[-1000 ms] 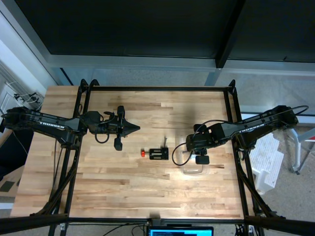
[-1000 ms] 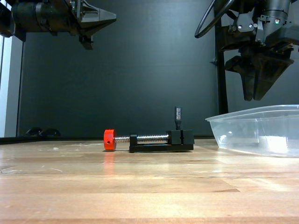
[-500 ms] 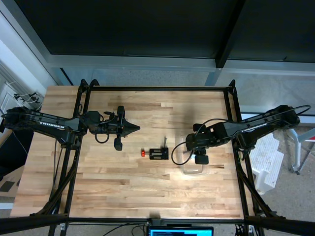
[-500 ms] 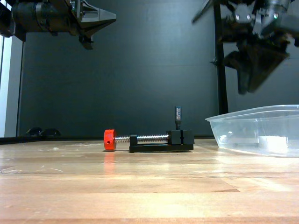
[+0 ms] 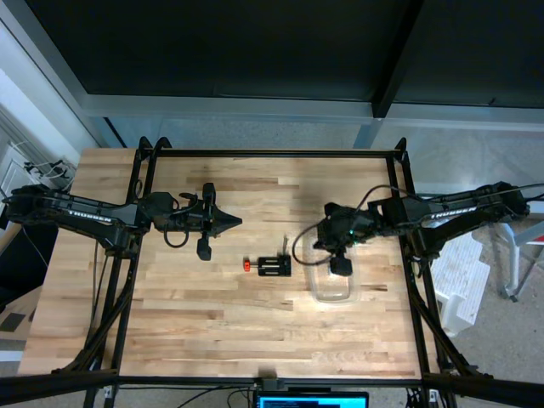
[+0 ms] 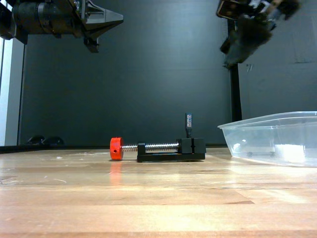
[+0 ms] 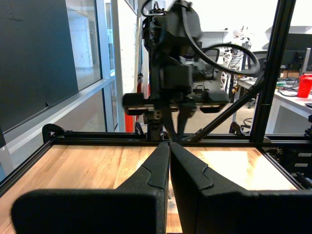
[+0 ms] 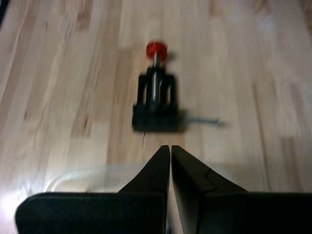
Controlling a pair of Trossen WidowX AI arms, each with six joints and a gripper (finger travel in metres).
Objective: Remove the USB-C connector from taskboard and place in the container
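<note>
Since the USB-C connector (image 6: pixel 188 124) stands upright on the taskboard (image 6: pixel 171 148), opposite its knob, I'd spread the right gripper (image 8: pixel 170 148) before descending straight over it. It hangs high beside the taskboard, fingers pressed together, angled toward it. Left gripper (image 7: pixel 169 144) is parked high beyond the knob, fingers together.
</note>
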